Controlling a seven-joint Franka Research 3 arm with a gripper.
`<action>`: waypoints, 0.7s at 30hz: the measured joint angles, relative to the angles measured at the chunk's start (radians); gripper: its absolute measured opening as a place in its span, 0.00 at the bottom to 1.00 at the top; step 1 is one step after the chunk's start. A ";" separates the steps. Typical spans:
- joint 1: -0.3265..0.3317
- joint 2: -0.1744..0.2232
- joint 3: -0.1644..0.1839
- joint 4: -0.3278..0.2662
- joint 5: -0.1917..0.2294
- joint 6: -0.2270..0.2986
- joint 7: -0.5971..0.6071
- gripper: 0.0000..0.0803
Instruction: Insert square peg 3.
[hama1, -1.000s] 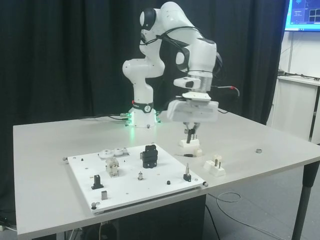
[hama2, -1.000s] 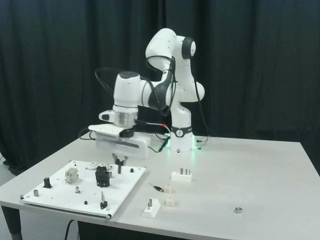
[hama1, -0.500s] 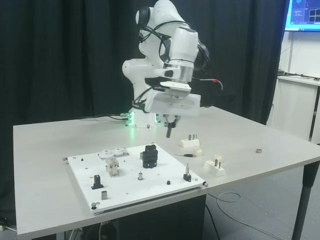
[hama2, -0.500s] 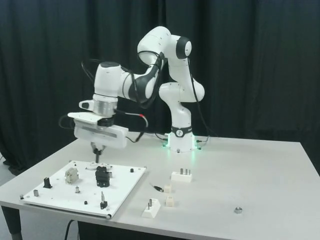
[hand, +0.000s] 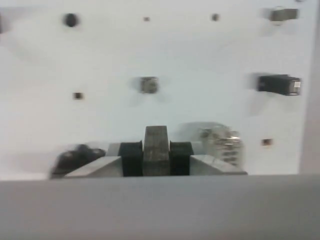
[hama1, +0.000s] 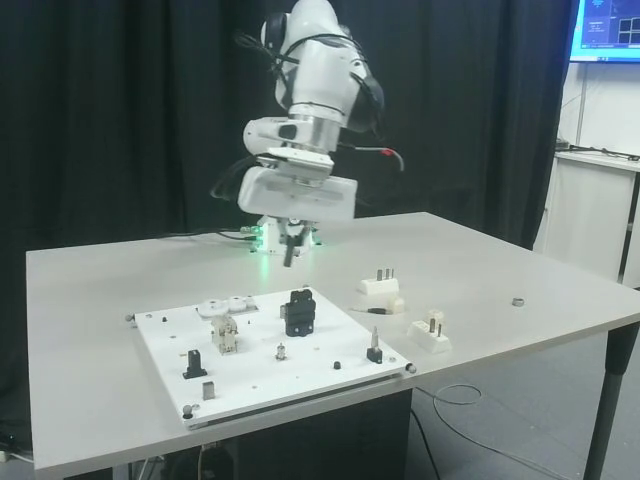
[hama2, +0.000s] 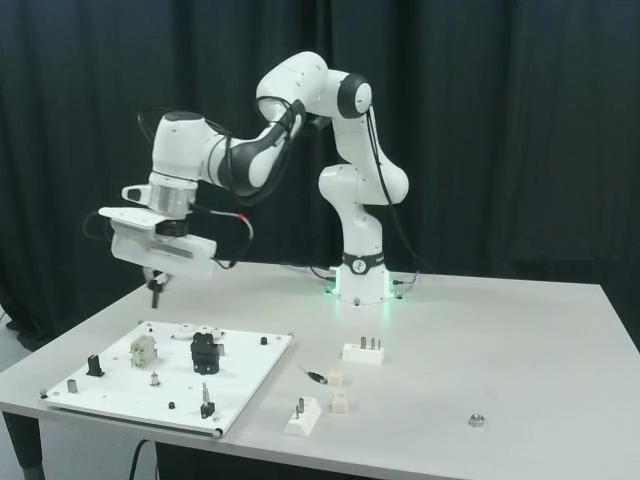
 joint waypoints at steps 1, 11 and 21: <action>-0.009 0.001 0.000 0.003 0.001 0.001 -0.014 0.14; -0.079 0.012 -0.023 0.022 0.051 0.015 -0.171 0.14; -0.113 0.037 -0.085 0.022 0.155 0.040 -0.358 0.14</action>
